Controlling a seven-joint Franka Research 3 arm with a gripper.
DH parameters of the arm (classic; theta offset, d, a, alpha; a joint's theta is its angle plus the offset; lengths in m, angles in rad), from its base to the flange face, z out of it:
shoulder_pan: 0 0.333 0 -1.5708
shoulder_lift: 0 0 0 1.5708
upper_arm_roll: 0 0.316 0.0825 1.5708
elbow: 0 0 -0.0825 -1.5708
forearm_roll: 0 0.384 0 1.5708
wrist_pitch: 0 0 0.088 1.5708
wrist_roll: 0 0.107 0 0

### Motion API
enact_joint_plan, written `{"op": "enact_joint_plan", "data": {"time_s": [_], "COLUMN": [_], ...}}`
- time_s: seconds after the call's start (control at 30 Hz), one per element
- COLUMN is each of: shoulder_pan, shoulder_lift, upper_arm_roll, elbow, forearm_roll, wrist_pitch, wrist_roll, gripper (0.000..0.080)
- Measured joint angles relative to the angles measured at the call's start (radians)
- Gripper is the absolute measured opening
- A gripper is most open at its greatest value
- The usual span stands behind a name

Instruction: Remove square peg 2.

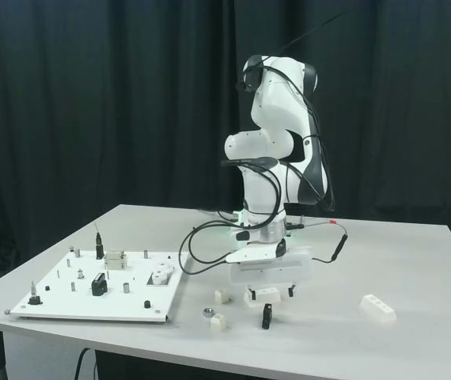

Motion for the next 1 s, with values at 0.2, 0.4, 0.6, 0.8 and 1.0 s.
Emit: {"op": "enact_joint_plan", "data": {"time_s": [0.2,0.4,0.6,0.8,1.0], "shoulder_pan": [-0.003,-0.006,-0.009,-0.013,-0.019], "shoulder_lift": [-0.001,-0.005,-0.012,-0.02,-0.03], "upper_arm_roll": [0.0,0.0,0.0,0.0,-0.001], "elbow": [0.0,0.0,0.001,0.001,0.004], "forearm_roll": [0.0,0.001,0.001,0.001,0.001], "wrist_pitch": [0.0,-0.001,-0.005,-0.008,-0.017], "wrist_roll": [0.005,0.011,0.011,0.011,0.012], "gripper": [0.08,0.08,0.08,0.08,0.08]}}
